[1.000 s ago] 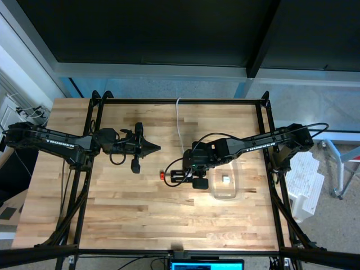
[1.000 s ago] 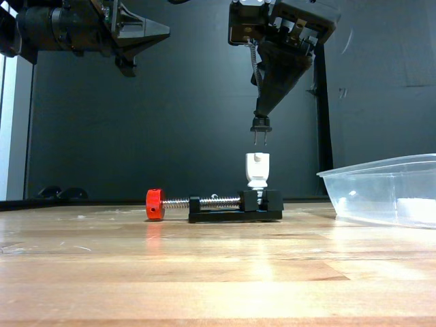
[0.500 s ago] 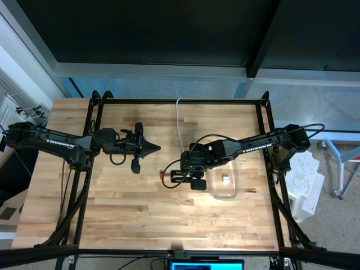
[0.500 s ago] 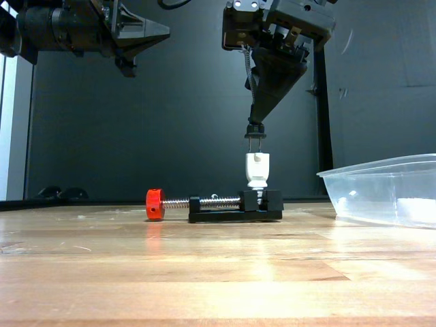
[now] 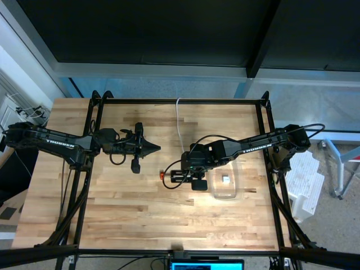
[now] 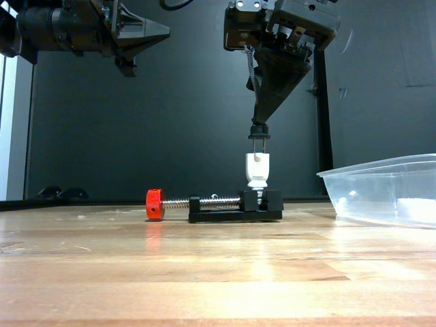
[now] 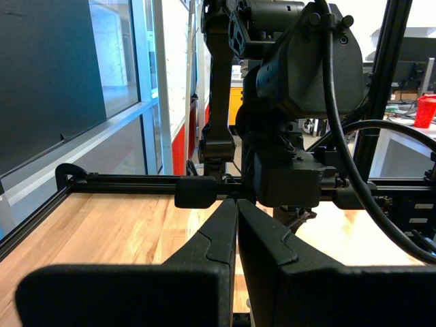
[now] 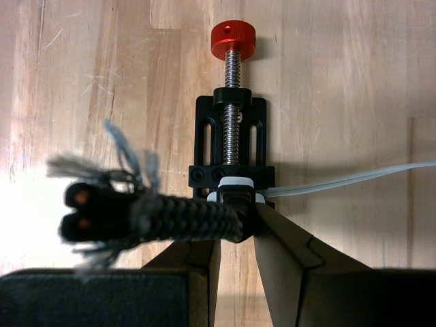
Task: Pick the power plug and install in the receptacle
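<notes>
The power plug [image 6: 258, 131] is a tiny black block with two prongs pointing down, and my right gripper [image 6: 258, 125] is shut on it. Its prongs hang just above the upright white receptacle [image 6: 257, 168], which a black clamp block [image 6: 236, 205] with a red-orange knob [image 6: 154, 204] holds. In the right wrist view the plug [image 8: 236, 212], with a frayed braided cable stub [image 8: 157, 216], sits over the receptacle [image 8: 236, 184]. My left gripper [image 5: 154, 148] hovers shut to the left, high above the table.
A clear plastic tray [image 5: 230, 193] with a tiny white cube [image 5: 225, 179] lies just right of the clamp. The thin white cable [image 5: 179, 125] runs from the receptacle to the table's far edge. A black frame borders the table.
The right gripper with the plug dipped a little and shifted left, then came back right; the prongs now hang centred above the receptacle. The left arm has not moved.
</notes>
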Robot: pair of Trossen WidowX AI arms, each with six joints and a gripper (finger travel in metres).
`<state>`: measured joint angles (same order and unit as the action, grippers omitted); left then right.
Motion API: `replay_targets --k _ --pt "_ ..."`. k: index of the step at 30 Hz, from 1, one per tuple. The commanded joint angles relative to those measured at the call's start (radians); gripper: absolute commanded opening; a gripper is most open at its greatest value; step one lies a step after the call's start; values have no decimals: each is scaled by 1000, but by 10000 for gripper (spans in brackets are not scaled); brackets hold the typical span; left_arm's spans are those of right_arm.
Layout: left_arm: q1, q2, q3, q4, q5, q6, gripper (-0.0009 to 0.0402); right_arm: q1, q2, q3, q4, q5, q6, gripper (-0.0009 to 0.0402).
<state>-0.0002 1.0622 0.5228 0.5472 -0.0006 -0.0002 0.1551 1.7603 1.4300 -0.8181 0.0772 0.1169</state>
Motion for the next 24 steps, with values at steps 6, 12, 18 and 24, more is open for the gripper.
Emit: replay_targets --k 6,12,18,24 --pt "0 0 0 0 0 0 0 0 0 -3 3 1 -3 0" --pt "0 0 0 0 0 0 0 0 0 -8 11 1 -3 0" --pt "0 0 0 0 0 0 0 0 0 -22 26 0 -2 0" --pt "0 0 0 0 0 0 0 0 0 -25 28 0 -3 0"
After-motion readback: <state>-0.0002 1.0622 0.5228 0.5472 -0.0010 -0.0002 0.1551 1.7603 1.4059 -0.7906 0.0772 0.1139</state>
